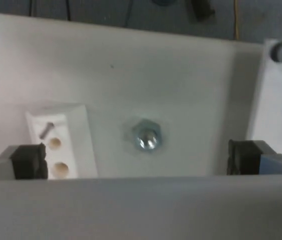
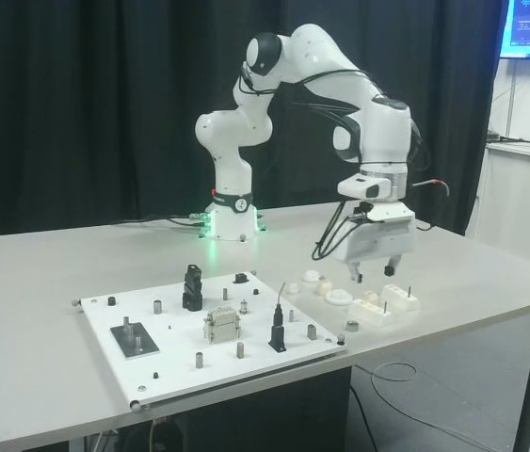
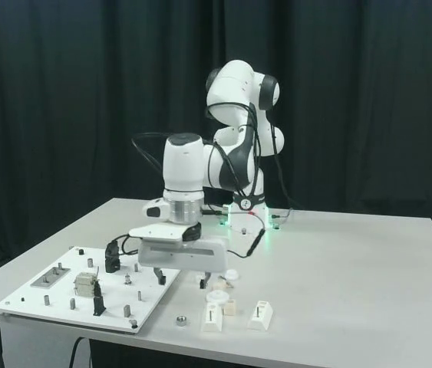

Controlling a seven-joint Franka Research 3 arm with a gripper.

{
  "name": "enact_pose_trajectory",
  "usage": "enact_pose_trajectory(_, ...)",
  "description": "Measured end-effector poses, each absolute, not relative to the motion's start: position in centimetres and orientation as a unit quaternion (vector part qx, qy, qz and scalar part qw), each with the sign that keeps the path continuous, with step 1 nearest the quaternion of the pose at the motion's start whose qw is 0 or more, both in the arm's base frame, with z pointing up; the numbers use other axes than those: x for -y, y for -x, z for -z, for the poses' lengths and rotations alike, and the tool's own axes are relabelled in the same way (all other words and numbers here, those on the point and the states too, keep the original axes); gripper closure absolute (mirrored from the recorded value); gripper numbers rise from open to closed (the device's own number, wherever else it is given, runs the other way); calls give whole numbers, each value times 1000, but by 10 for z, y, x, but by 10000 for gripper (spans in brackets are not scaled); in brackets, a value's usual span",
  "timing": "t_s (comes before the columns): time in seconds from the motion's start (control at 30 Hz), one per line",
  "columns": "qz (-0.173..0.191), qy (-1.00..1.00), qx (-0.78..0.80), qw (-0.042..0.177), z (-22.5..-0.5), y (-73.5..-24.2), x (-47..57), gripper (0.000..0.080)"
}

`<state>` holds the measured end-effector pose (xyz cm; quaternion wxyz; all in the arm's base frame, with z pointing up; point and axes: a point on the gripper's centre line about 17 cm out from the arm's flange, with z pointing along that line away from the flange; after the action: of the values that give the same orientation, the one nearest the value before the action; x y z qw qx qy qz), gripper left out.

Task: Pick round peg 1.

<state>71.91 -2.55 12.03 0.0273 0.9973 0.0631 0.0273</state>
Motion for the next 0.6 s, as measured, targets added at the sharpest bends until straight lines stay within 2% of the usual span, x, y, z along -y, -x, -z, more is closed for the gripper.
enact_pose_trajectory(0.23, -33, -996, -79, 28, -103, -729, 9, 3)
enact_pose_trajectory(0.6, -19, -995, -97, 27, -74, -722, -9, 3)
